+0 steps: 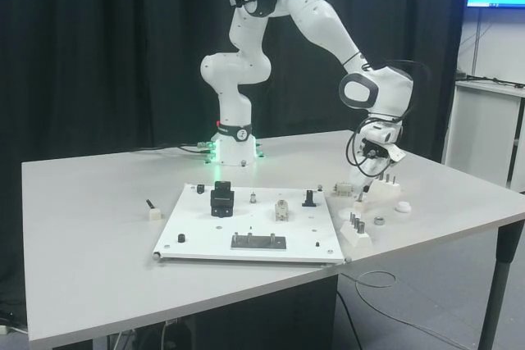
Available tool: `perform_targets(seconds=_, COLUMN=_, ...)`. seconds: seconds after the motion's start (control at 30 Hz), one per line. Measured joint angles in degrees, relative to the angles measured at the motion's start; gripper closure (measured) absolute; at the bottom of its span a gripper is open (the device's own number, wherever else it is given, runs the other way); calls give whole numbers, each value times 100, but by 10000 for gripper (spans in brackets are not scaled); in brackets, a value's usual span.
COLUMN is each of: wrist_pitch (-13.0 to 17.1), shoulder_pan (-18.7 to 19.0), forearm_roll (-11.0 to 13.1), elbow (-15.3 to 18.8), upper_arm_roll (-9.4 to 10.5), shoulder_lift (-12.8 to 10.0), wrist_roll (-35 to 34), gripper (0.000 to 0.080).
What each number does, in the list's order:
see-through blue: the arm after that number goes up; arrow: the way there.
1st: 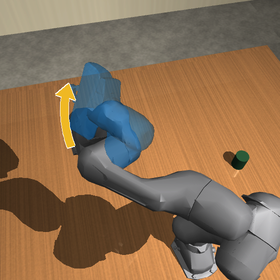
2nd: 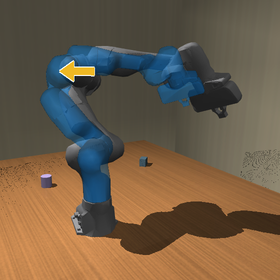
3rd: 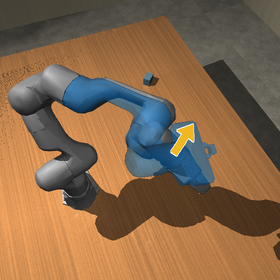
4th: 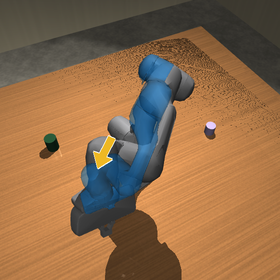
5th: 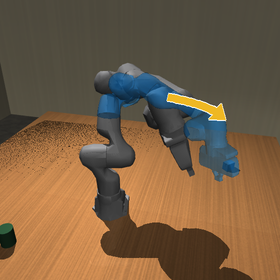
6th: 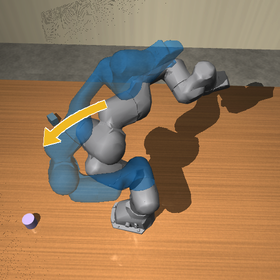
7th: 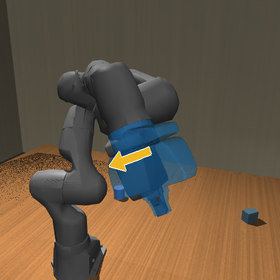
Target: Pick Ethernet.
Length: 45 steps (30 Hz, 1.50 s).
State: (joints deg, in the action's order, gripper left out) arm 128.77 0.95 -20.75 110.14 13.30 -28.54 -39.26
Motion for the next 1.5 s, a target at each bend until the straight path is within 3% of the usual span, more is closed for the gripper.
perform_targets(seconds=1.1, wrist_pitch=32, shoulder_pan=32, forearm_roll=20, elbow=-3, upper_arm_roll=1, shoulder_lift=-103, wrist_roll=-297, gripper=23)
perform_targets(seconds=1.13, wrist_pitch=32, shoulder_pan=32, forearm_roll=20, elbow=-3, upper_arm_roll=1, shoulder_lift=-104, wrist_roll=-297, gripper=198)
perform_targets(seconds=1.33, wrist_pitch=33, shoulder_pan=33, forearm_roll=20, elbow=-4, upper_arm_roll=1, shoulder_lift=-107, wrist_roll=-297, gripper=198)
perform_targets(seconds=1.37, wrist_pitch=34, shoulder_pan=34, forearm_roll=20, elbow=-5, upper_arm_roll=1, shoulder_lift=-108, wrist_roll=-297, gripper=380)
perform_targets(seconds=1.4, wrist_pitch=37, shoulder_pan=36, forearm_roll=20, elbow=-6, upper_arm_roll=2, shoulder_lift=-109, wrist_roll=-297, gripper=380)
perform_targets(seconds=1.43, wrist_pitch=40, shoulder_pan=38, forearm_roll=20, elbow=-8, upper_arm_roll=4, shoulder_lift=-111, wrist_roll=-297, gripper=570)
perform_targets(seconds=1.5, wrist_pitch=47, shoulder_pan=45, forearm_roll=20, elbow=-12, upper_arm_roll=7, shoulder_lift=-114, wrist_roll=-297, gripper=570)
